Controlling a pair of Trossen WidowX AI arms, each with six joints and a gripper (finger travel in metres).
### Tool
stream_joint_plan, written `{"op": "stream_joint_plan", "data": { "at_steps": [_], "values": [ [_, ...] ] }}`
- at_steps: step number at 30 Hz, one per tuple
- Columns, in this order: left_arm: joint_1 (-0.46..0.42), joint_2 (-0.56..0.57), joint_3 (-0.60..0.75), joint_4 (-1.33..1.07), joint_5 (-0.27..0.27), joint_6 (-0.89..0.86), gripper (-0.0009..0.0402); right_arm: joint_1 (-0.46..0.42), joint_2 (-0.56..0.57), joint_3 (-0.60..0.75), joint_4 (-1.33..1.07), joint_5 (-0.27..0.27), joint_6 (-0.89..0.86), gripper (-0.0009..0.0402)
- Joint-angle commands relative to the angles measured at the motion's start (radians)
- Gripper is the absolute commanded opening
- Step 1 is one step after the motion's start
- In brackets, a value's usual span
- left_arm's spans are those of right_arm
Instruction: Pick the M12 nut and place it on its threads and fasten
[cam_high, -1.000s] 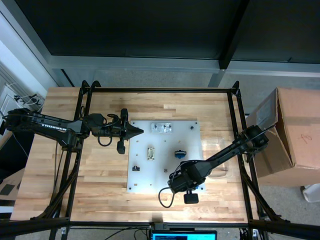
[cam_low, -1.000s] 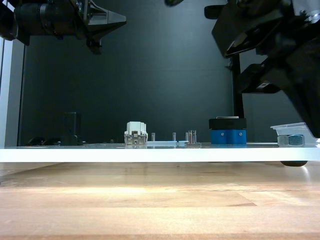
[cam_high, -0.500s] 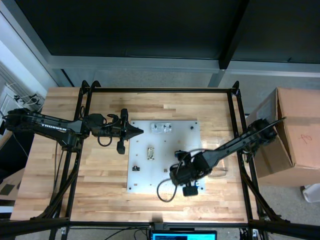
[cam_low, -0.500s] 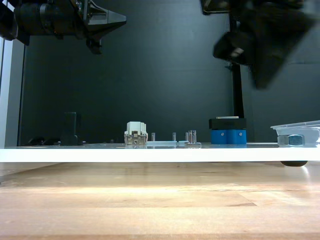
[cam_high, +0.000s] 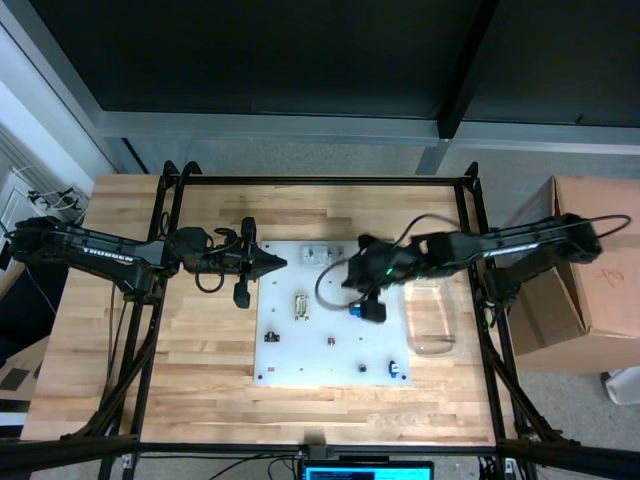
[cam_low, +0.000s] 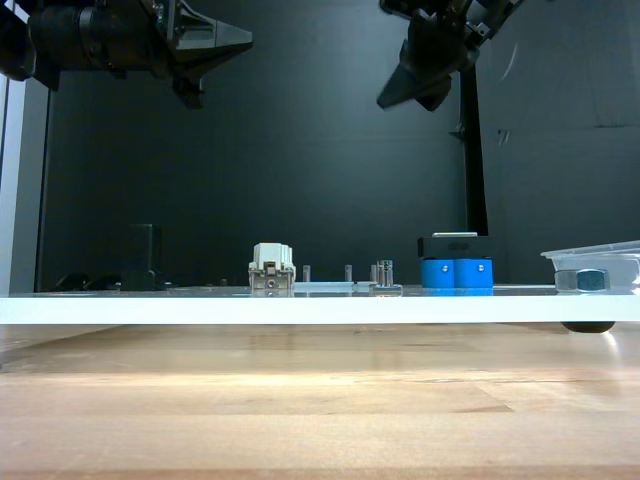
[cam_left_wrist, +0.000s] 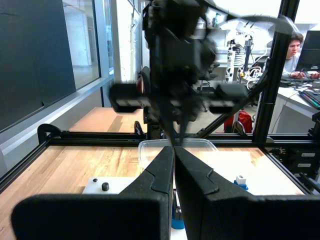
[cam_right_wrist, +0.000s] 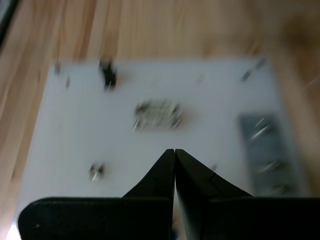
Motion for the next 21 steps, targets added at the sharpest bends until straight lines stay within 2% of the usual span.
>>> {"op": "stream_joint_plan", "data": {
  "at_steps": [1,4,11,17,21],
  "values": [
    [0.0,0.0,0.0,0.0,0.0,0.0,0.0,-0.061,-0.1,-0.095,0.15,-0.033,-0.047,0.0],
    [0.0,0.0,0.0,0.0,0.0,0.0,0.0,-0.107,-0.183,-0.184,0.306,-0.108,-0.06,0.0],
    [0.0,0.0,0.0,0.0,0.0,0.0,0.0,-0.146,-0.331,-0.402,0.648,-0.17,-0.077,0.0],
    [0.0,0.0,0.0,0.0,0.0,0.0,0.0,-0.145,-0.388,-0.537,0.844,-0.153,-0.052,0.0],
    [0.0,0.0,0.0,0.0,0.0,0.0,0.0,-0.138,-0.391,-0.581,0.92,-0.138,-0.051,0.0]
  ]
}}
